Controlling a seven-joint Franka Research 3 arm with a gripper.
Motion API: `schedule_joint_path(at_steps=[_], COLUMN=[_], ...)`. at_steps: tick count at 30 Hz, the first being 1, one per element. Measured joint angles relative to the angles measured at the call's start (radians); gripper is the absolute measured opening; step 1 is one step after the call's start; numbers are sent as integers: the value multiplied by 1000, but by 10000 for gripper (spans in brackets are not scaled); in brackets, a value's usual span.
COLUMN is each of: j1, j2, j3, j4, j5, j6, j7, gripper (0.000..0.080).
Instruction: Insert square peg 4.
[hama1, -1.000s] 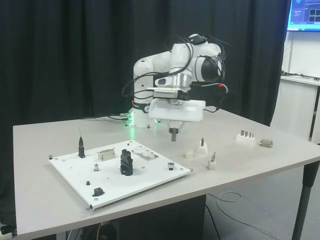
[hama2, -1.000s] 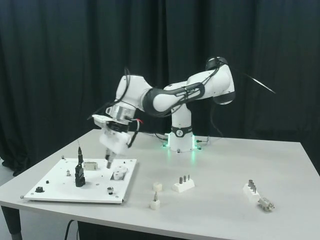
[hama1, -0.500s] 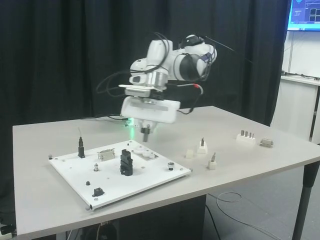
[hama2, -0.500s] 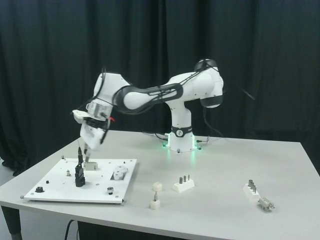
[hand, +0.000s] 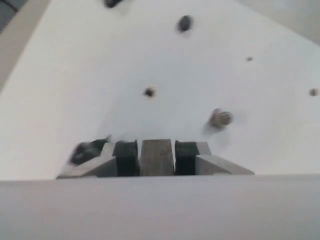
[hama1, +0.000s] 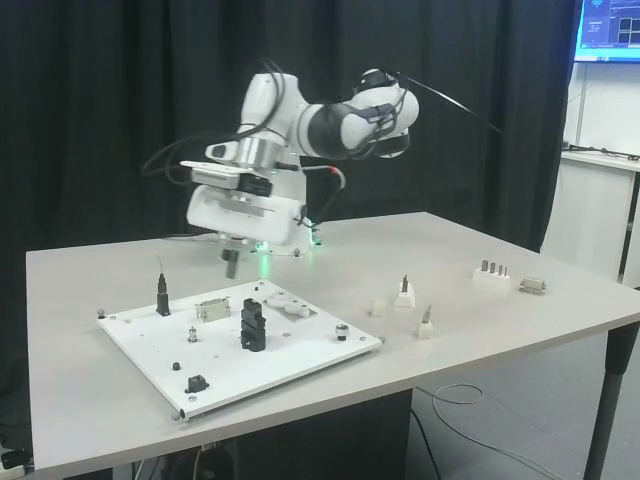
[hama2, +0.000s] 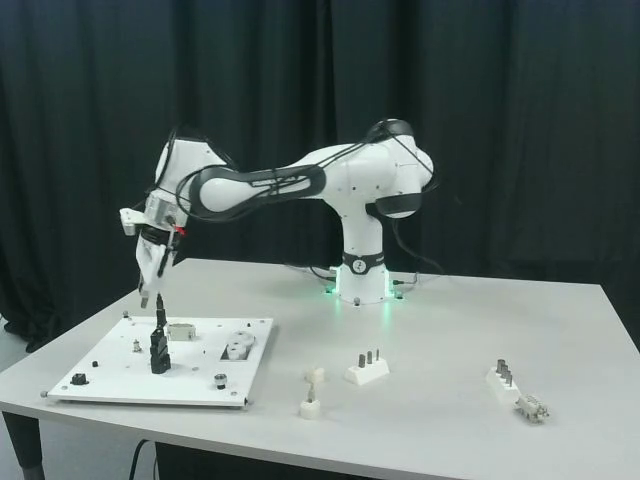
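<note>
Pincer (hama1: 231, 262) is observed pressed onto the square peg (hand: 156, 157), which is held upright between the two black fingers (hand: 125, 158) in the wrist view. It is suspended above the far side of the white board (hama1: 290, 355), well clear of the surface, near the thin upright probe (hama1: 161, 291).

The step in hand is judged to be carriage of the peg to its socket; insertion is not yet begun. The square socket itself cannot be identified from the views supplied. For the next move, alignment of the peg's flat faces with the socket and a straight vertical descent would be required.

Open room is noted above the board and across the grey desk (hama1: 480, 320). Obstructions are recorded: the probe, the black block (hama1: 250, 325) and a small grey connector (hama1: 209, 308) stand close beneath the path. The board's near edge lies close to the desk edge.
</note>
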Motion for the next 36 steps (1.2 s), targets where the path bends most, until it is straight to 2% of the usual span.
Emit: schedule_joint_path(at_steps=[13, 27, 36], j1=[-157, -317, -417], j2=[3, 5, 7], j3=[0, 23, 36], j4=[0, 10, 60], j5=[3, 90, 98], j6=[-27, -75, -140], j7=[-97, -98, -83], gripper=[155, 155, 155])
